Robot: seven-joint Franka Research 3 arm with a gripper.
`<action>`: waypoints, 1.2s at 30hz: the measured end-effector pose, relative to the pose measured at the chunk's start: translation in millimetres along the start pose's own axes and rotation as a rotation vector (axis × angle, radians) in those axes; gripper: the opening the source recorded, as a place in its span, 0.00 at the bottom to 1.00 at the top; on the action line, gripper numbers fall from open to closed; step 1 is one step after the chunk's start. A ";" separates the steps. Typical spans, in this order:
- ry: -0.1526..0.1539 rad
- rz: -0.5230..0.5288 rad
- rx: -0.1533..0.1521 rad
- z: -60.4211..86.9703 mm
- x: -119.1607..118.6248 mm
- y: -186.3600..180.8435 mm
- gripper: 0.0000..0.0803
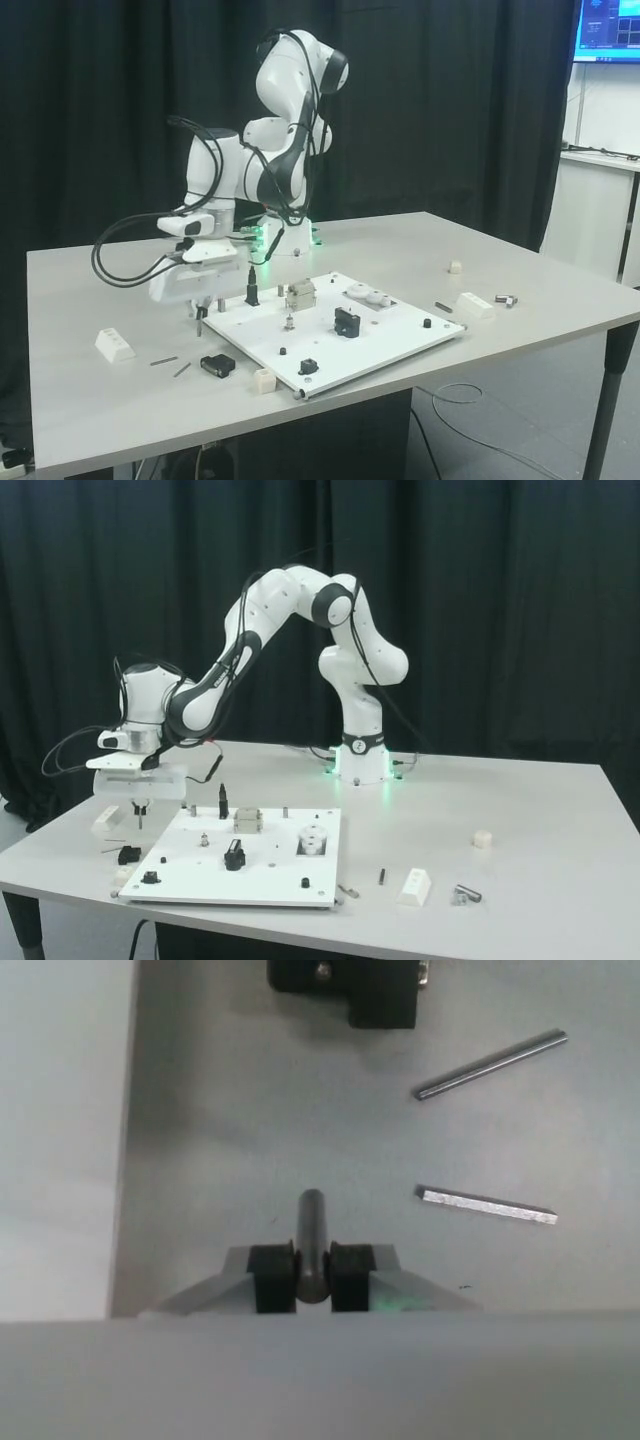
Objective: Place round peg 2.
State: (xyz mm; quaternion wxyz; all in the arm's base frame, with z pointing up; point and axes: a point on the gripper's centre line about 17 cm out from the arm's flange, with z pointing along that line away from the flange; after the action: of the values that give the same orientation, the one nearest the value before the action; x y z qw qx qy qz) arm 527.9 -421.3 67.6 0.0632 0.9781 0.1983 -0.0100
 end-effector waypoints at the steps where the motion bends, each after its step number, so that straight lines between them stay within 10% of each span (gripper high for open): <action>1: -0.001 0.000 0.005 0.9 -0.3 -0.2 0.09; 36: -0.022 -0.014 0.066 28.3 -1.1 -1.3 0.09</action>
State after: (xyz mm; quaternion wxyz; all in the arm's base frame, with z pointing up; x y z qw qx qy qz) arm 526.6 -424.2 39.5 0.0331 0.9780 0.2040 -0.0276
